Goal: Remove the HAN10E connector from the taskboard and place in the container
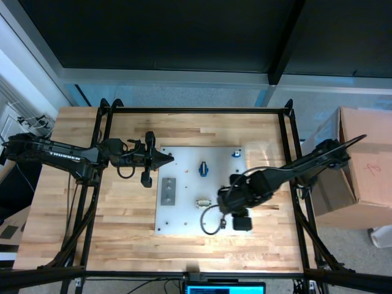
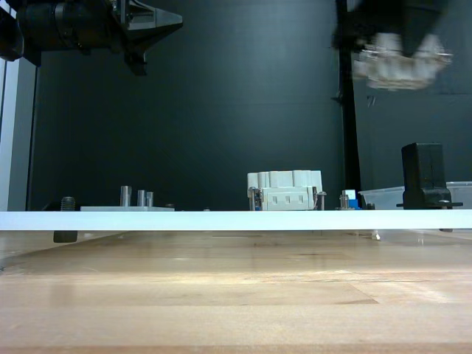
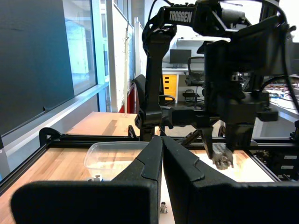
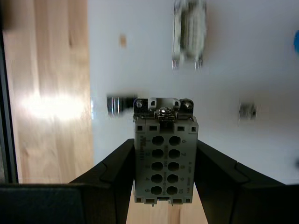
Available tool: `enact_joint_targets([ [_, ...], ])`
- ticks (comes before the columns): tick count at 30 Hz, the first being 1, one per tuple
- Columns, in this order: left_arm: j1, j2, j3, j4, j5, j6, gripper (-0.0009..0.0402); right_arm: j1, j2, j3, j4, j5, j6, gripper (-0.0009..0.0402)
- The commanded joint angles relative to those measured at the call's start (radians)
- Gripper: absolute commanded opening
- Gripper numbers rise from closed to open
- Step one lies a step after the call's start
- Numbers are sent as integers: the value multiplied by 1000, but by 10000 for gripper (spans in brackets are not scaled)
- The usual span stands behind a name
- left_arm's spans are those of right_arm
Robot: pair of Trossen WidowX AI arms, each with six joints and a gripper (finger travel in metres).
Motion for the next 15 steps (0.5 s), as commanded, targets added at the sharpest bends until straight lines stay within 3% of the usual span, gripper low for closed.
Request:
enact_joint_targets([
  [1, 0, 0, 0, 0, 0, 0, 0, 43, -57, -82, 3, 0, 42, 20],
  [15, 0, 0, 0, 0, 0, 0, 0, 228, -223, -313, 7, 0, 136, 20],
])
